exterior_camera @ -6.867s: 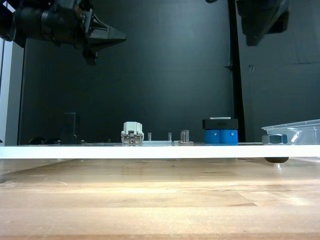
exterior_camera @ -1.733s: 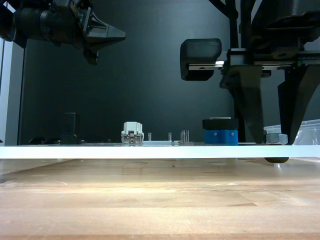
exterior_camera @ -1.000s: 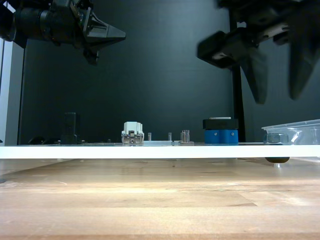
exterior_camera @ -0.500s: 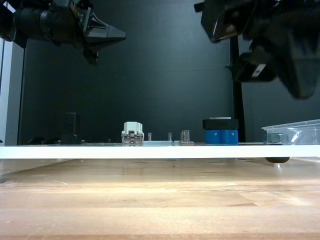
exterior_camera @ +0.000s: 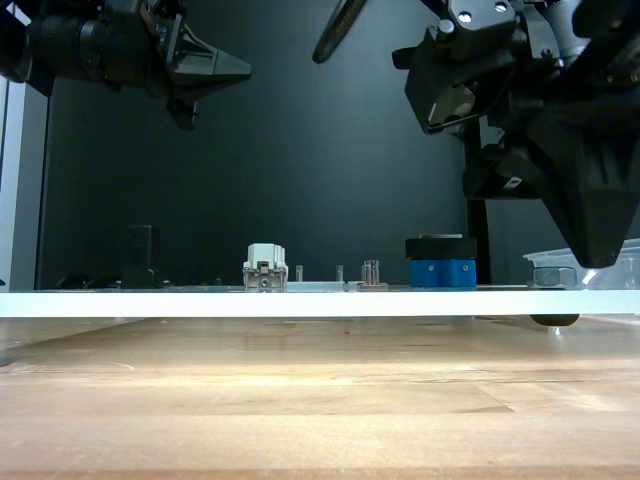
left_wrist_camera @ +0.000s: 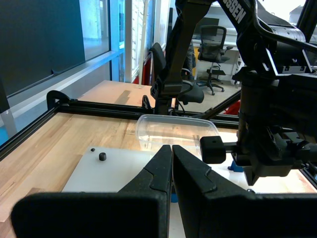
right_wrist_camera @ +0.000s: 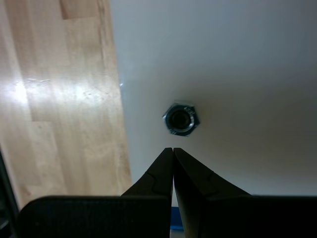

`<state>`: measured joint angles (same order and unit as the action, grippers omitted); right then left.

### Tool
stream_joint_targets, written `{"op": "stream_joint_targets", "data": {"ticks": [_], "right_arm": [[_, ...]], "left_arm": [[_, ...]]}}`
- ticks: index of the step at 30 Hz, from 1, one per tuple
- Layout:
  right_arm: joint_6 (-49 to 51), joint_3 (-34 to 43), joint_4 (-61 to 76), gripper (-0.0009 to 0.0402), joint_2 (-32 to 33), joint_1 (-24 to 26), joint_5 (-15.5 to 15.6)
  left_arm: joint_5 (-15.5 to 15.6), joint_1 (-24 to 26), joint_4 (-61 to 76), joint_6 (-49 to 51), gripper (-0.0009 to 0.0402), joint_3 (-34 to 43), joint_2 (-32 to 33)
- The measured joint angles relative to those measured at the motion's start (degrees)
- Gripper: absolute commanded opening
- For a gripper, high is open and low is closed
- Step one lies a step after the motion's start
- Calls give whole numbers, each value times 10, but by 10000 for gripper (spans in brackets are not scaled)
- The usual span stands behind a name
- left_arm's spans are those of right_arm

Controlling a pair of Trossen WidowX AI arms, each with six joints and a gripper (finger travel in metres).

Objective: Unfasten the M12 nut and place it in the container

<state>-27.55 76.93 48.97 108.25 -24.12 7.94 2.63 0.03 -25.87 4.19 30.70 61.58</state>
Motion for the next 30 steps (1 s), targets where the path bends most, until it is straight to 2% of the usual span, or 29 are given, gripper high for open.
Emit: {"op": "stream_joint_targets", "data": {"ticks": [4,9,16,19,23,24,30], "right_arm": [[1,-1,6,0,0,0,-40],[0,-1,9,0,0,0,-75],[-2,0,9,0,0,0,-78],[-5,0,8,0,0,-1,-57],[-12,0,-20,0,-6,-5,9],[-19,0,-25,0,-8,-6,17],[-58,0,-36,0,-9,-18,21]], "left_arm": [[0,0,0,0,0,0,0],[0,0,0,0,0,0,0],[0,0,0,0,0,0,0],[0,0,0,0,0,0,0],[0,0,0,0,0,0,0],[0,0,0,0,0,0,0],[0,0,0,0,0,0,0]]}}
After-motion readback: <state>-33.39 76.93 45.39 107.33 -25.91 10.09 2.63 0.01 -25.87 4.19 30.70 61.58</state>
